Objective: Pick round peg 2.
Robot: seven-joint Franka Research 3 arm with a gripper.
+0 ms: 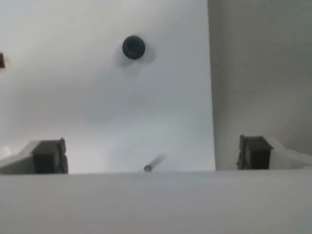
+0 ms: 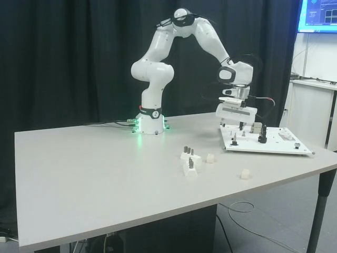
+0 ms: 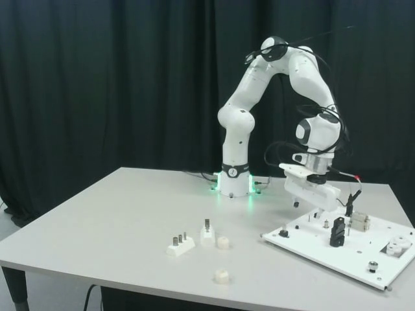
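Note:
My gripper [image 1: 151,155] hangs open above the white board [image 1: 97,112], its two black fingertips [image 1: 48,156] set wide apart with nothing between them. A thin grey round peg [image 1: 147,168] stands upright on the board, below and roughly midway between the fingertips. In the second room view the gripper [image 3: 306,208] hovers over the left part of the board [image 3: 363,256], with the small peg [image 3: 325,225] just beside it. The first room view shows the gripper [image 2: 233,125] above the board's [image 2: 274,146] near-left part.
A black round knob [image 1: 133,47] sits on the board near its corner [image 3: 284,233]. Black and grey fixtures [image 3: 336,232] stand further along the board. White holders with pegs [image 2: 189,161] and small white blocks [image 2: 245,173] lie on the grey table [image 2: 95,168].

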